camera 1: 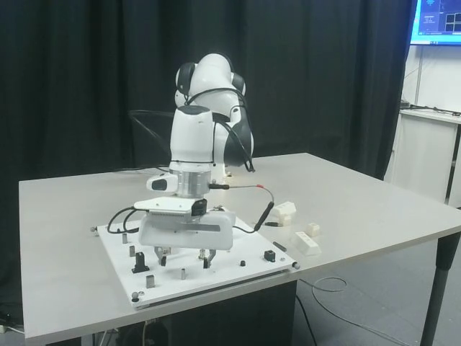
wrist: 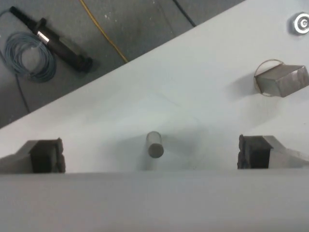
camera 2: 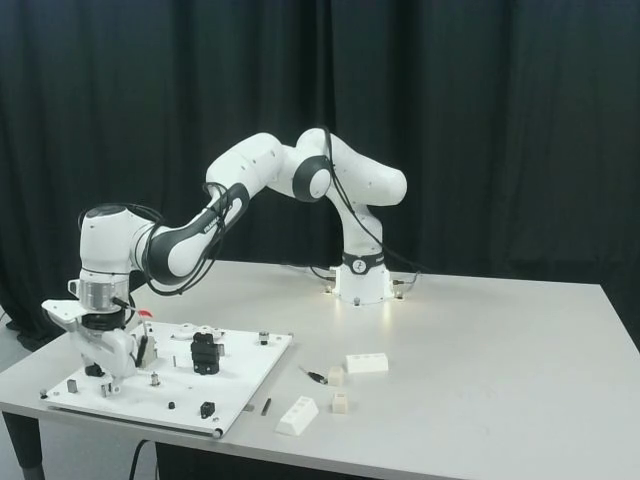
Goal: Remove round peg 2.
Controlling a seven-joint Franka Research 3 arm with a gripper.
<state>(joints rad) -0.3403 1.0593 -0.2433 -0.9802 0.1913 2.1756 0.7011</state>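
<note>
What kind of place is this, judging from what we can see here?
Probably a robotics lab or test cell: a white robot arm bolted on a grey table, a white board with pegs, and black curtains all around.

arm [camera 2: 250, 180] white | board [camera 1: 216, 277] white | table [camera 1: 346, 202] grey | curtain [camera 2: 480, 120] black

I see round peg 2 [wrist: 155, 144], short grey cylinder, upright in the white board [wrist: 193, 87], centred between my gripper's [wrist: 150, 153] spread fingers, untouched.
</note>
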